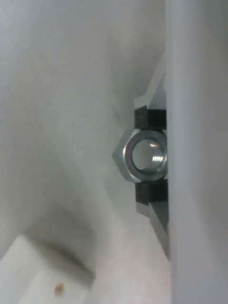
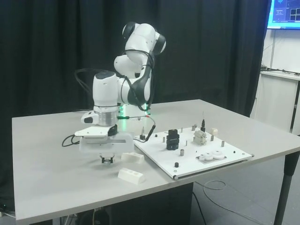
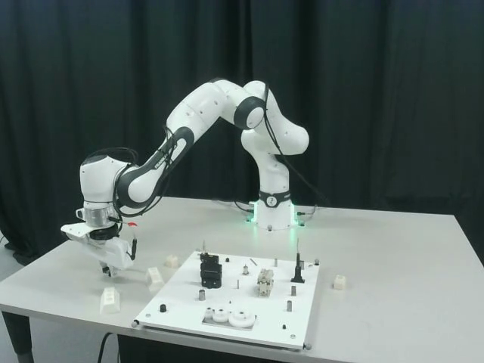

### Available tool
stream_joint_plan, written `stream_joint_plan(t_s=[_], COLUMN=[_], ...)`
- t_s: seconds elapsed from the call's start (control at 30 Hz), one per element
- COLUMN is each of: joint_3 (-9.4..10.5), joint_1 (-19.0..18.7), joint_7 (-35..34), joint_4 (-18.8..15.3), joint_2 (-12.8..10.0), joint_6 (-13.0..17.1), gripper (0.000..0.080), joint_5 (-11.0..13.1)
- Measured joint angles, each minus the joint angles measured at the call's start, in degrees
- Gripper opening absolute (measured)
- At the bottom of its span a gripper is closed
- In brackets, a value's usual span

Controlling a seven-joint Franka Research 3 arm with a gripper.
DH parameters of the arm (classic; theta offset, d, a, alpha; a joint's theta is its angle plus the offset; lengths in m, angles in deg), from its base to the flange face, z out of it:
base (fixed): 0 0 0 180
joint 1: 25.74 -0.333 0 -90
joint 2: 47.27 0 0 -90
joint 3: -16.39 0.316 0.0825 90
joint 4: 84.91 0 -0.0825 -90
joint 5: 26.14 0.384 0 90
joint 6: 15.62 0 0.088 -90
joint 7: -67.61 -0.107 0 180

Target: Insert bolt 4.

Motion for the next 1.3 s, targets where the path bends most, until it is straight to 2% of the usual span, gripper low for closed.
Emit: stream_joint_plan(t_s=[0.57,1.3], joint_3=[-0.12,-0.09], joint_1=[2.8,3.2], joint_7=[1.7,0.8], joint_4=[0.0,0.2], joint_2=[-2.0,-2.2], joint_6=[0.9,1.6], gripper=[0.0225,0.0225], joint_5=[-0.1,0.2])
